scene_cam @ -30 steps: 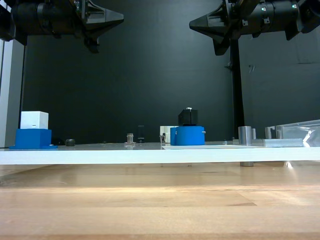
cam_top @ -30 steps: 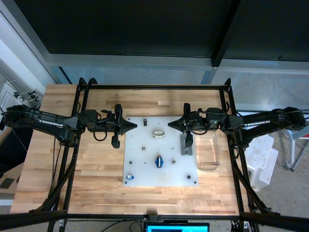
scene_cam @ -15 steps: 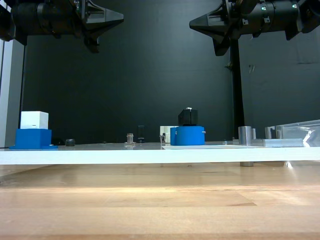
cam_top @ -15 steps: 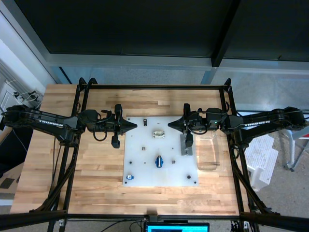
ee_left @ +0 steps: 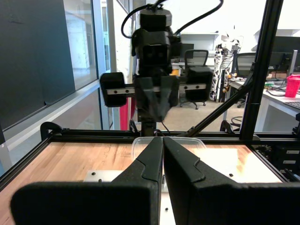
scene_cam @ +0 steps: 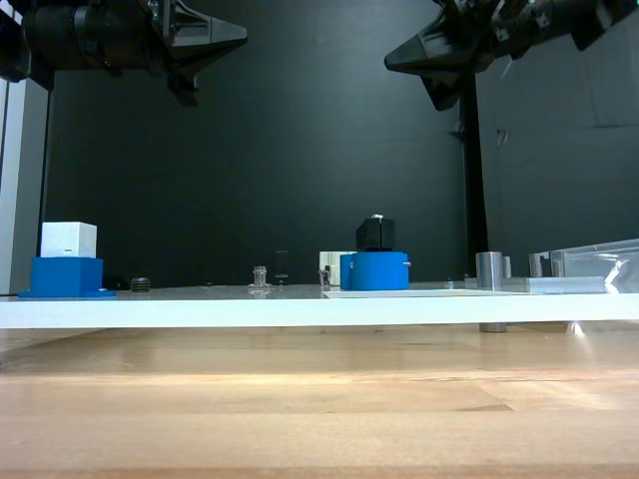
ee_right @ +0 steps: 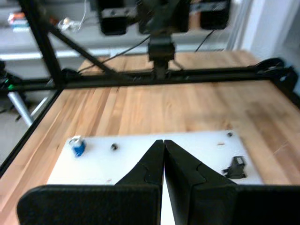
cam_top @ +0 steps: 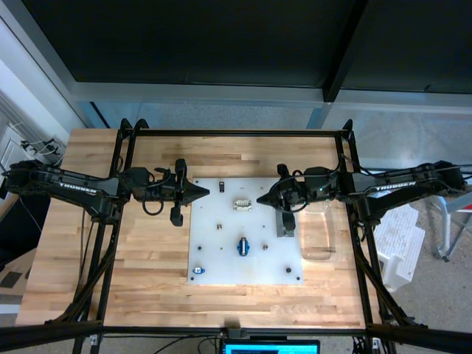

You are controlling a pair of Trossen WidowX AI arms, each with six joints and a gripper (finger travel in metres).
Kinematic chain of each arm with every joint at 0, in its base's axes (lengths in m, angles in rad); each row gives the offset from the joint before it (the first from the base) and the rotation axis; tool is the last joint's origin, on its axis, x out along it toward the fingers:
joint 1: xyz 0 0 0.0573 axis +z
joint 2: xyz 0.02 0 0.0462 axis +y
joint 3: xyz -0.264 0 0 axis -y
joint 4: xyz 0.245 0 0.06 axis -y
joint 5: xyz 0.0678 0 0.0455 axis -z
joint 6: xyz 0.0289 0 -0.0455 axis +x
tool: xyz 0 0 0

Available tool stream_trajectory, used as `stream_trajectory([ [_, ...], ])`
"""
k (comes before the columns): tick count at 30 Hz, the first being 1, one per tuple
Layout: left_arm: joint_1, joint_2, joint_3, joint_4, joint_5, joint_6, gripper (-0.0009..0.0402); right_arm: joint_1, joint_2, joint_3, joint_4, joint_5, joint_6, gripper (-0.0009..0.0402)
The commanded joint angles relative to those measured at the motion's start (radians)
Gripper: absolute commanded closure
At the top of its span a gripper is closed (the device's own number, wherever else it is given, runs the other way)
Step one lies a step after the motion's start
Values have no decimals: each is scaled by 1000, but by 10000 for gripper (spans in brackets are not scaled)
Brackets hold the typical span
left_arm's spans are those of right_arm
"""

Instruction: Remove the 16mm cylinder and place in the container

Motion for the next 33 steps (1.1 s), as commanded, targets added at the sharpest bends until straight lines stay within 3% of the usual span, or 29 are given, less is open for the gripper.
stream_trajectory([
  [1, 0, 0, 0, 0, 0, 0, 393, 35, 21, 40, -58, 5, 0, 391],
  [13, 0, 0, 0, 0, 0, 0, 393, 93, 179, 247, -492, 9, 3, 299],
  [24, 0, 0, 0, 0, 0, 0, 393, 114, 317, 385, -697, 10, 80, 196],
  [33, 0, 0, 0, 0, 0, 0, 393, 128, 426, 488, -866, 9, 129, 169],
])
